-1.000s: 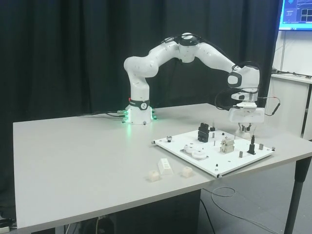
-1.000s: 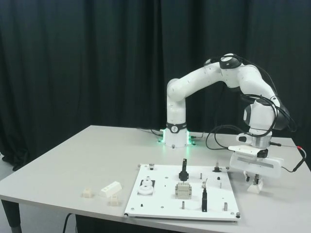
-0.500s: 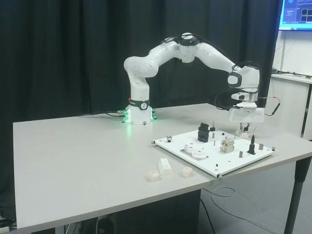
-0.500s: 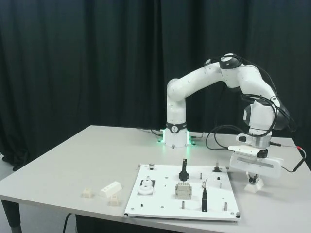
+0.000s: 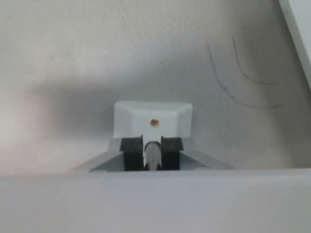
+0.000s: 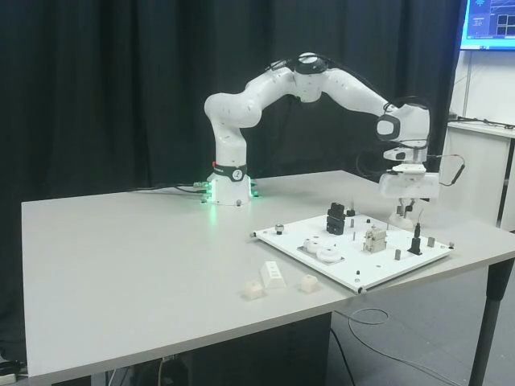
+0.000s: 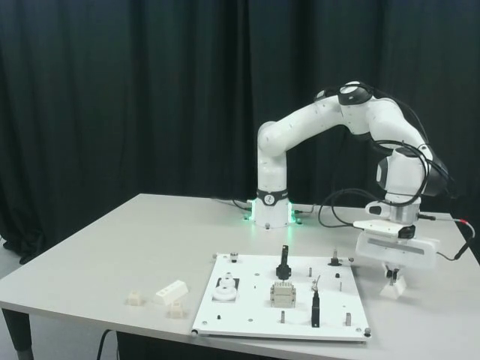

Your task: Pick round peg 2.

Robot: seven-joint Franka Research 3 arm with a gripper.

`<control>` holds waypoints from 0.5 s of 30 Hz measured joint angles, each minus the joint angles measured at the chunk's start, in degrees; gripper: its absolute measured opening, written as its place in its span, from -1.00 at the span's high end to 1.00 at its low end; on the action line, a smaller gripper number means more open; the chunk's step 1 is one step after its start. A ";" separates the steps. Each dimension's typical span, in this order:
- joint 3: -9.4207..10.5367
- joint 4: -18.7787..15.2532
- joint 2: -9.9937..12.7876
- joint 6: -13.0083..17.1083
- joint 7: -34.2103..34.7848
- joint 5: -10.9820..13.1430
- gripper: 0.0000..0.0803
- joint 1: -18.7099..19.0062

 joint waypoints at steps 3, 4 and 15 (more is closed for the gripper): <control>-0.99 0.14 0.35 -0.95 0.00 -0.32 0.82 0.34; -1.36 0.22 0.46 -1.31 0.00 -0.48 0.82 0.45; -5.60 1.07 0.82 -5.62 0.00 -1.91 0.82 1.75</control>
